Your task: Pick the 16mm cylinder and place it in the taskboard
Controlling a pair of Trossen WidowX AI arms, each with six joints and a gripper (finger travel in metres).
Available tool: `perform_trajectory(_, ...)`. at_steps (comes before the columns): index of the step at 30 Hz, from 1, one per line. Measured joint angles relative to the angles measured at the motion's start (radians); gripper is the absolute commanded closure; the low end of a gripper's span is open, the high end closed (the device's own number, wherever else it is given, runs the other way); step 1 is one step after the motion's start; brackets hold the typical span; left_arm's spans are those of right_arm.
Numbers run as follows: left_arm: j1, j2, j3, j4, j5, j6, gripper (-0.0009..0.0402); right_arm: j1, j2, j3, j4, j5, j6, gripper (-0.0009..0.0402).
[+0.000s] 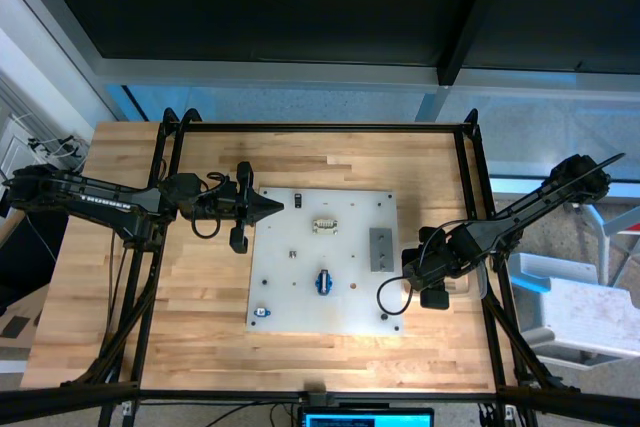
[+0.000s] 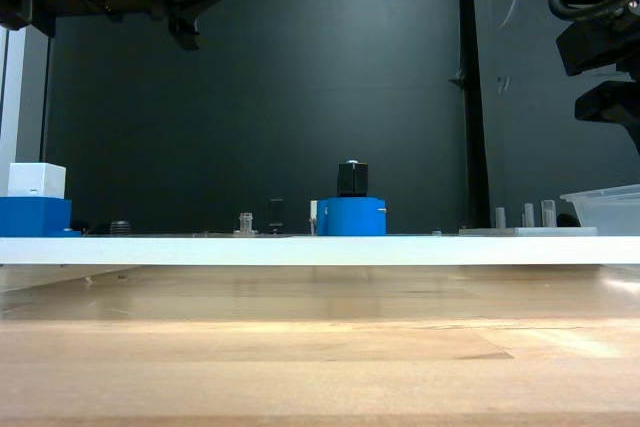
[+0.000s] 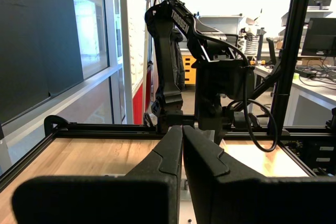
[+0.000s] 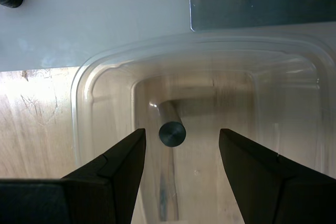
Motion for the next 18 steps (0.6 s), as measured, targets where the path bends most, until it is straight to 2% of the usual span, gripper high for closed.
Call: perform_trajectory(18,0.0,0.0,0.0,0.0,0.0,0.0,0.0393,0.0,0.038,-0.055,0.085,-0.003,-0.001,0.0206)
